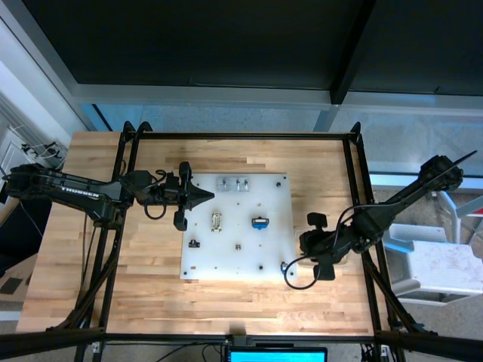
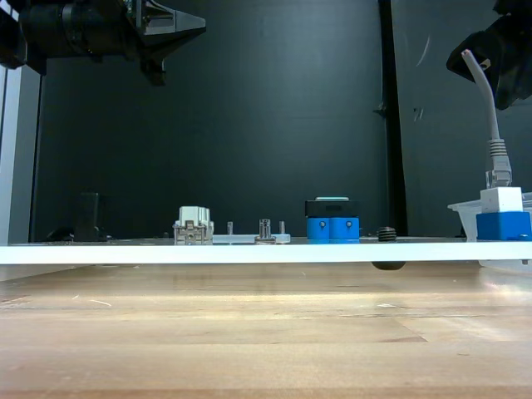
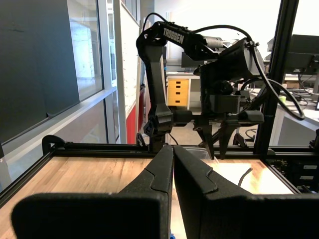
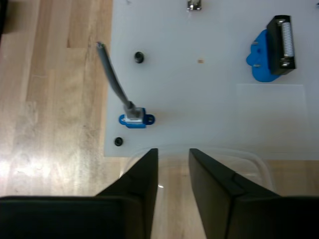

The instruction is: Remove the rj45 connector and place it in the container

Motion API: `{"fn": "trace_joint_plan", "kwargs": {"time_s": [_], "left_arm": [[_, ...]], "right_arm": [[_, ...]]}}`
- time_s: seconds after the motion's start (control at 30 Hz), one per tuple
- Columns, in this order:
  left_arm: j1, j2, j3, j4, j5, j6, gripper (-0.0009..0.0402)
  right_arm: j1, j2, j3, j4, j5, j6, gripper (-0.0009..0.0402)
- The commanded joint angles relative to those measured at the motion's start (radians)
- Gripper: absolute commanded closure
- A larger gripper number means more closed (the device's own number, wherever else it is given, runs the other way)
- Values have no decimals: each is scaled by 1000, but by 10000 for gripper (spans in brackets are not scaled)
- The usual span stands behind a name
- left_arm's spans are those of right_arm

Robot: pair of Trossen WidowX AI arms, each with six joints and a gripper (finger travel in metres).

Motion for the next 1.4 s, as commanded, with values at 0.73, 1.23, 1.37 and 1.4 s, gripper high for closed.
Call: {"fn": "trace_joint_plan", "kwargs": {"time_s": [0.73, 1.23, 1.37, 1.4], "left_arm": [[0, 0, 0, 0, 0, 0, 393], [0, 0, 0, 0, 0, 0, 393], [0, 0, 0, 0, 0, 0, 393], [0, 0, 0, 0, 0, 0, 393]], "right_arm": [[28, 168, -1, 151, -4, 68, 173], [27, 236, -1, 217, 5, 72, 173], [26, 254, -1, 230, 9, 72, 173], [26, 258, -1, 235, 12, 72, 173]]}}
